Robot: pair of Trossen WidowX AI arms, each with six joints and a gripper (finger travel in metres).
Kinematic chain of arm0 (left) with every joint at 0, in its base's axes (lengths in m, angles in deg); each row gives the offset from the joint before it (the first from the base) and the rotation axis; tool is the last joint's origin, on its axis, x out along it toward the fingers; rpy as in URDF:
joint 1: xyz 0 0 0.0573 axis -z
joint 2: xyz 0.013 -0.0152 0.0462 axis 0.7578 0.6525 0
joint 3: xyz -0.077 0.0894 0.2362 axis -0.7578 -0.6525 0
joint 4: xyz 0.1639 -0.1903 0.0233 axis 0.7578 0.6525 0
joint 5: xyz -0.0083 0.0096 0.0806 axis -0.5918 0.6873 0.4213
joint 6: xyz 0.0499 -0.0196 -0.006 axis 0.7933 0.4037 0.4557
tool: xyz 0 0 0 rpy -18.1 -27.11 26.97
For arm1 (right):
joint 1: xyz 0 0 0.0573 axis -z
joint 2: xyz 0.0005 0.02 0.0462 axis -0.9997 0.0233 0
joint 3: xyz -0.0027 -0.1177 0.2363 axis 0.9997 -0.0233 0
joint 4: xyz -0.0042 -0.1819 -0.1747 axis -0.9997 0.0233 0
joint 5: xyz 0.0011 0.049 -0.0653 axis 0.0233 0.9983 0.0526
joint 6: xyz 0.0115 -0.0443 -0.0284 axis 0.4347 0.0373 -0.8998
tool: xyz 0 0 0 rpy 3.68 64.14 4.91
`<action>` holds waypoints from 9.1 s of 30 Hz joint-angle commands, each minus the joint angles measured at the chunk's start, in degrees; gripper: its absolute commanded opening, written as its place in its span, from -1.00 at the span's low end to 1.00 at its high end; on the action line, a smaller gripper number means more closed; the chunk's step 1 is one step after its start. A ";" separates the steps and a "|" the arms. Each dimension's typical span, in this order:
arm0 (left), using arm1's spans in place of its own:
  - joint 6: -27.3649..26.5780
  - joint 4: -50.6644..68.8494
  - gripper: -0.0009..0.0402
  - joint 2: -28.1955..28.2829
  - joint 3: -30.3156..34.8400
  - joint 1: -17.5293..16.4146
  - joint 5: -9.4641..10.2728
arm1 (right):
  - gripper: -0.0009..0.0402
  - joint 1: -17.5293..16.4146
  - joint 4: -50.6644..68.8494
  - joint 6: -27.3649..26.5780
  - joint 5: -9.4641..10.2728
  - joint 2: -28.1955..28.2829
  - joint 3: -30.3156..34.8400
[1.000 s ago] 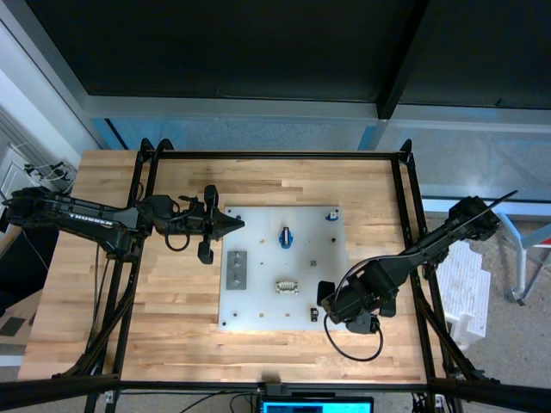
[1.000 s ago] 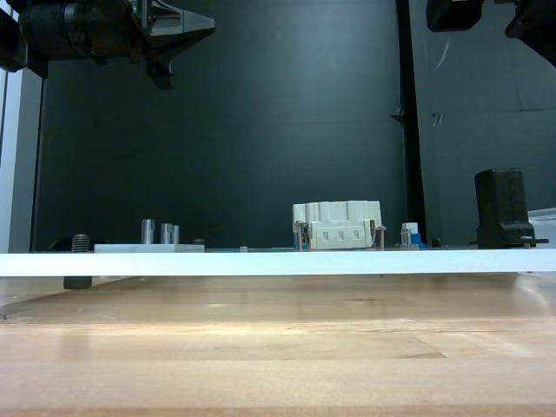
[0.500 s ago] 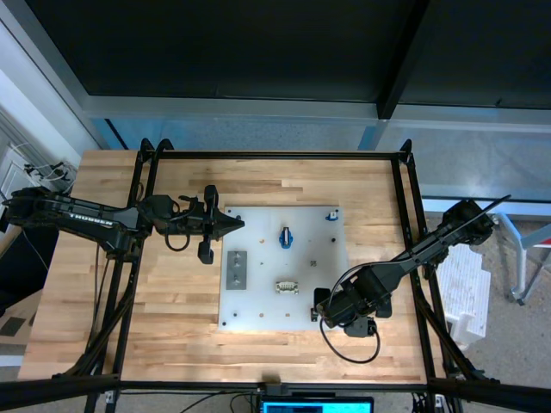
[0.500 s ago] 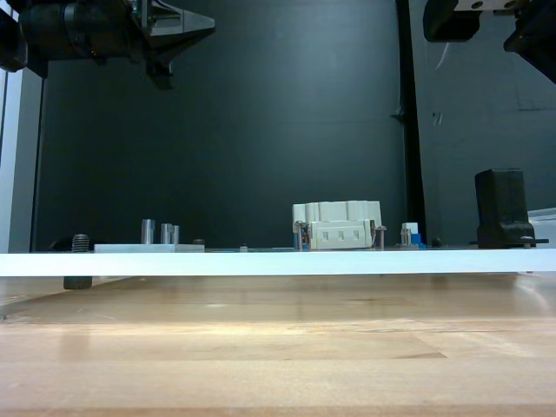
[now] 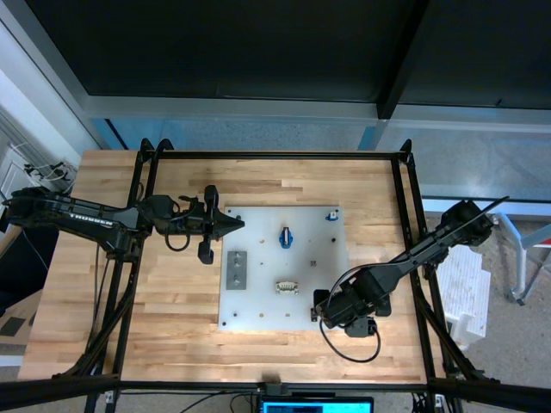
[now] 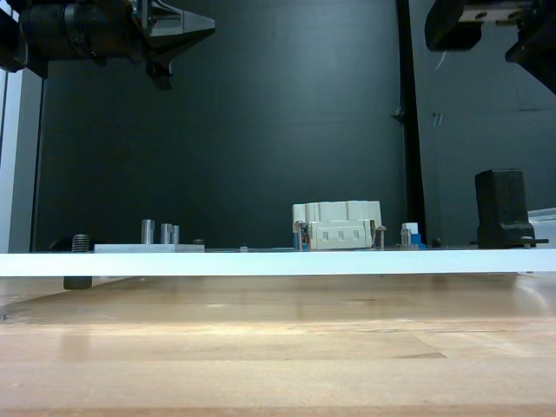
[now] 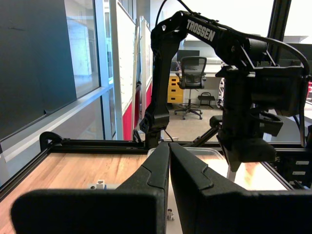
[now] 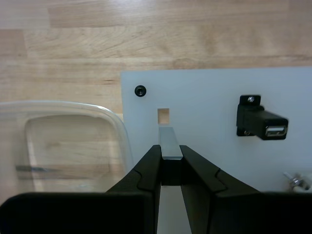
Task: Pick the 16mm bar and install on taskboard
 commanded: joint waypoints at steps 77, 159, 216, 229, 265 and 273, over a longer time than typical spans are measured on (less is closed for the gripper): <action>0.00 0.00 -0.96 0.00 0.00 -0.02 0.00 | -0.96 -2.12 -5.25 0.85 -1.55 3.30 -3.02; 0.00 -0.02 -0.96 0.00 0.00 -0.02 0.00 | -0.96 -1.90 -6.29 0.52 -2.36 3.93 -3.30; 0.00 0.00 -0.96 0.00 0.00 -0.02 0.00 | -0.53 -1.99 -8.39 2.19 -1.73 6.71 -3.63; 0.00 0.00 -0.96 0.00 0.00 -0.02 0.00 | -0.33 -1.86 -8.28 2.14 -1.75 4.79 -3.63; 0.00 0.00 -0.96 0.00 0.00 -0.02 0.00 | -0.14 -1.73 -3.28 3.48 -3.10 -0.72 -0.98; 0.00 0.00 -0.96 0.00 0.00 -0.02 0.00 | -0.14 -0.90 -3.15 3.52 -3.04 -1.11 -0.98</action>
